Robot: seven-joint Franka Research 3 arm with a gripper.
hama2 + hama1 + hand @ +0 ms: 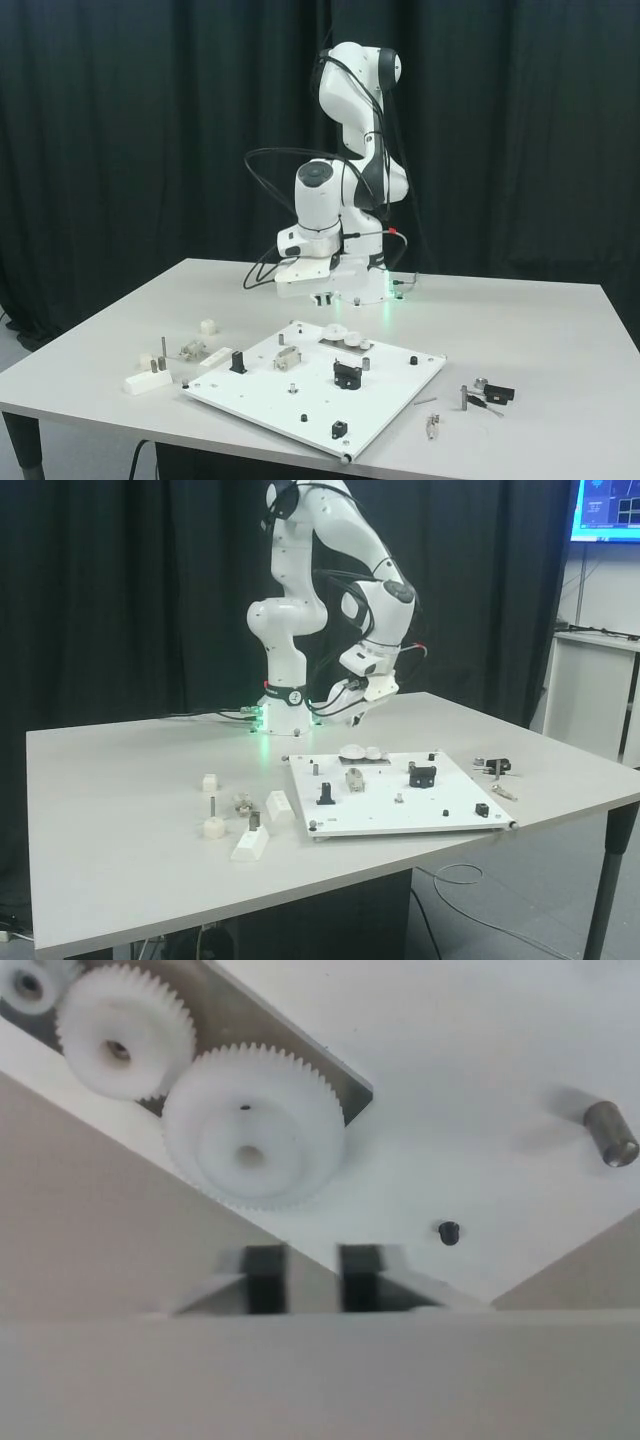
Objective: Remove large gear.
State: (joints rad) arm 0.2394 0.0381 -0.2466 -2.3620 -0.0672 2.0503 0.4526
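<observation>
A: Where is the large gear (254, 1126)?

B: Seated on the white board (400, 795) near its far edge, meshed with a smaller gear (125, 1031).

A: And the fingers (313, 1278)?

B: Above the board's edge, clear of the gear, slightly parted, holding nothing. Open table (120, 780) lies around the board.

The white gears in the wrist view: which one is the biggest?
The large gear at the end of the row is biggest. The middle gear beside it is smaller, and the smallest gear sits farthest along.
</observation>
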